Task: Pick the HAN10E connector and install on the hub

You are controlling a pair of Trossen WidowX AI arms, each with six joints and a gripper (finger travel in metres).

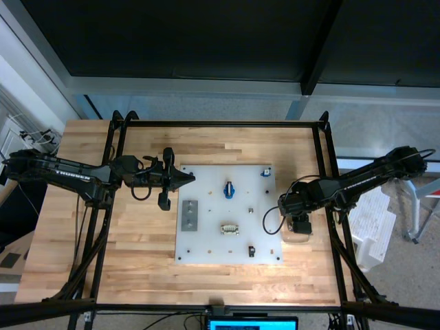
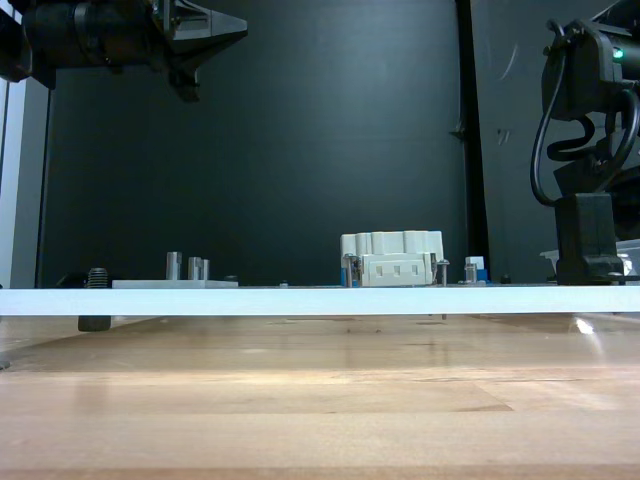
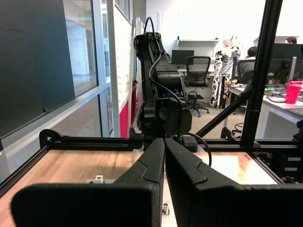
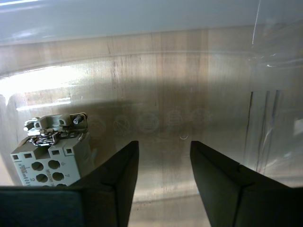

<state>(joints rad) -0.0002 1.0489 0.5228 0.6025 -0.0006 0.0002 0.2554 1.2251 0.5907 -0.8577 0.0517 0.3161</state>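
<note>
Since the HAN10E connector (image 4: 49, 158) lies loose on the floor of a clear bin (image 4: 274, 61), the step in hand reads as pre-grasp: pick not yet made. Right gripper (image 4: 163, 144) hangs over that bin, just off the right edge of the white plate (image 1: 206, 251). Its fingers are spread w/ nothing btw them. The connector sits beside one finger, outside the gap and apart from it, w/ its hole face showing to the wrist cam.

Next move, as I judge it: shift sideways till the block is centred in the gap, drop, then close on it w/o knocking the bin wall. After that, carry it over to the hub (image 1: 229, 229), which is fixed on the plate well apart from the bin. Seating will prob need the long axes lined up before pressing down.

Left gripper (image 1: 184, 177) is up high over the plate's left edge, fingers pressed together, holding nothing, far from the job.

Surface: wood-plank table (image 1: 137, 261) inside a black frame (image 1: 220, 124). The plate also carries a grey metal block (image 1: 189, 214), a blue piece (image 1: 229, 188) and a tiny black part (image 1: 251, 250).

Room: dark panel behind the table. Left wrist view shows an office beyond: chairs (image 3: 198, 75), desks, monitors, glass wall.
</note>
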